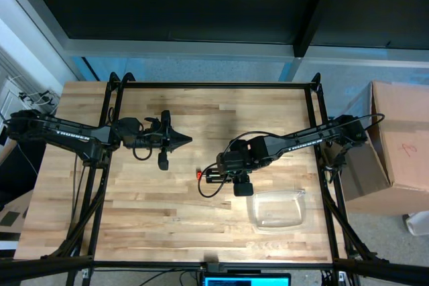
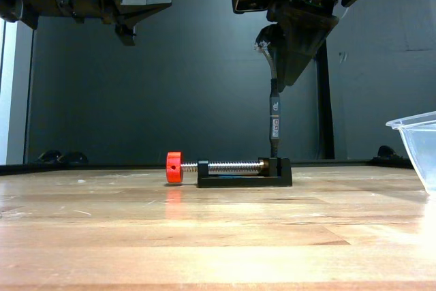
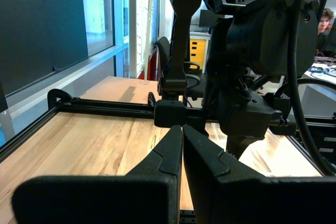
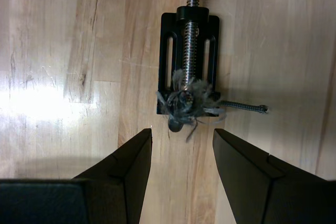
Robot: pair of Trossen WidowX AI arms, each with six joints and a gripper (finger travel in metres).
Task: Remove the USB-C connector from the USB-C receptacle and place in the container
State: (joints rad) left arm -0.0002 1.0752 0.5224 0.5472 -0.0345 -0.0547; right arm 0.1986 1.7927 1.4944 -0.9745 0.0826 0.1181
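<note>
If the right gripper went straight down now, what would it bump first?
Probably the frayed top of the USB-C connector, standing upright in its receptacle below the open right gripper. The left gripper hovers aside, shut.

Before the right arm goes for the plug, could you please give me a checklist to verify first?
1. USB-C connector upright in the clamp: ok.
2. Right gripper open: ok.
3. Connector between its fingers: not ok, it lies beyond them.
4. Left gripper shut, well apart from the clamp: ok.
5. Container open side up: ok.
6. Seating depth in the receptacle: cannot tell.
</note>
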